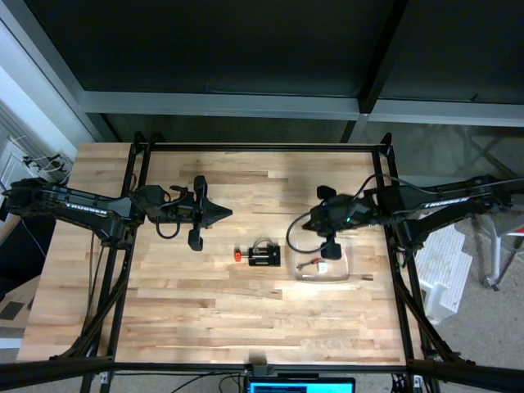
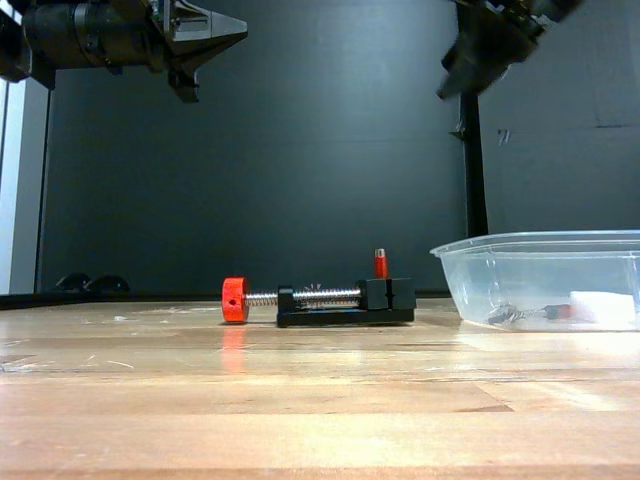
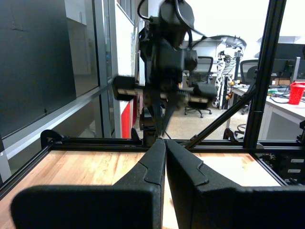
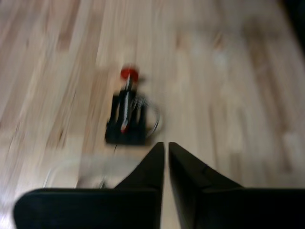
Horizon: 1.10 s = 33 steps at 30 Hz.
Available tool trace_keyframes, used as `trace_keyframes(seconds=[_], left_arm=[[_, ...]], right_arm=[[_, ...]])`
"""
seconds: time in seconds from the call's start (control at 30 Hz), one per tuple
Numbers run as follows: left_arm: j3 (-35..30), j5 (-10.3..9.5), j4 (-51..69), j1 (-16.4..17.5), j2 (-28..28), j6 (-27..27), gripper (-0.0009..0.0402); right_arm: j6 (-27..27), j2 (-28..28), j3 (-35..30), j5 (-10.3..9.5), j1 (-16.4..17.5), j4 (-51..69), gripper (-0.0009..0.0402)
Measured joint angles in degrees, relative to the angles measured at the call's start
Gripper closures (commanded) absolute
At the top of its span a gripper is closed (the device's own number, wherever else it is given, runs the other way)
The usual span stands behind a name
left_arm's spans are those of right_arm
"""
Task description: Remove the RCA connector from the receptacle and place in the container
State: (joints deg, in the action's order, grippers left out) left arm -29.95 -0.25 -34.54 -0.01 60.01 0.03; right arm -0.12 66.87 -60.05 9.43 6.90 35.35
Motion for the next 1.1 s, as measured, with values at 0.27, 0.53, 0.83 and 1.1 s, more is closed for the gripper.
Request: trace_keyframes(seconds=[0.27, 0.53, 0.83, 1.1], left_arm=[[0.02, 0.00, 0.00, 0.00, 0.00, 0.00, 0.0393], [0.00, 0.00, 0.00, 0.00, 0.00, 0.00, 0.0393], [0.00, 0.00, 0.02, 0.00, 0.00, 0.00, 0.0393], [0.02, 0.00, 0.00, 0.00, 0.00, 0.00, 0.0393]], right_arm=[[3.61, -1.75, 0.00, -1.77, -3.74, -13.22, 0.0393], [3.67, -2.36, 4.46, -4.63, -3.78, -28.72, 0.0393], [2.95, -3.50, 11.78, -4.55, -3.87, -43.58, 0.0393], [1.46, -3.61, 18.47, -5.25, -4.90, -54.97, 0.0393]])
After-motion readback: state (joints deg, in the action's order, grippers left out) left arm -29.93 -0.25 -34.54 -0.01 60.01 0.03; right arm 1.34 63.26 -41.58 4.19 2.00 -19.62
